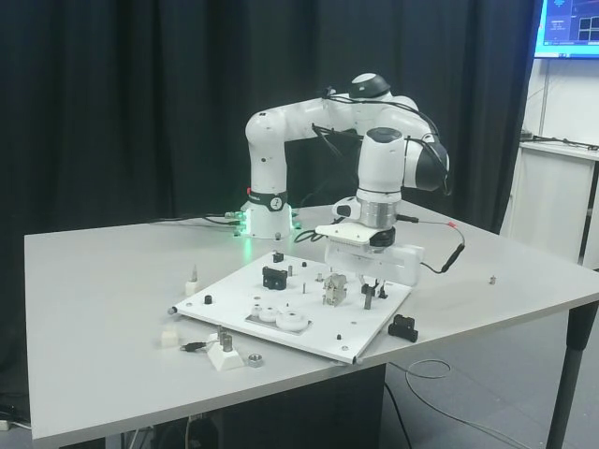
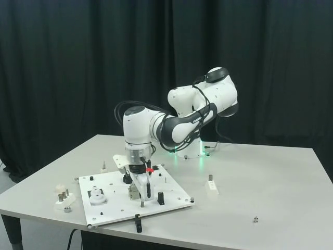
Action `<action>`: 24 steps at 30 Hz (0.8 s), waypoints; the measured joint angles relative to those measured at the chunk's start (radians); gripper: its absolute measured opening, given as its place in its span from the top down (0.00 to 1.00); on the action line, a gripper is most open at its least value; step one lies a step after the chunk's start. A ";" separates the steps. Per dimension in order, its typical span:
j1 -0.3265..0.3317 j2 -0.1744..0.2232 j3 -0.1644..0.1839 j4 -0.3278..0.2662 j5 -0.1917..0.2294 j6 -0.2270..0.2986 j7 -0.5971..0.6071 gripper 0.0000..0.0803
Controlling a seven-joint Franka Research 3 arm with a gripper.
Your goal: Insert square peg 3.
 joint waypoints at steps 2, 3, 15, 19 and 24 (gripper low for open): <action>0.000 0.000 0.000 -0.001 0.001 0.001 -0.003 0.86; 0.000 0.000 0.000 -0.002 0.001 0.002 -0.004 0.86; 0.000 -0.002 -0.001 -0.021 0.029 0.013 -0.086 0.86; 0.000 -0.005 -0.001 -0.027 0.039 0.015 -0.110 0.86; 0.001 -0.006 -0.002 -0.035 0.051 0.016 -0.116 0.86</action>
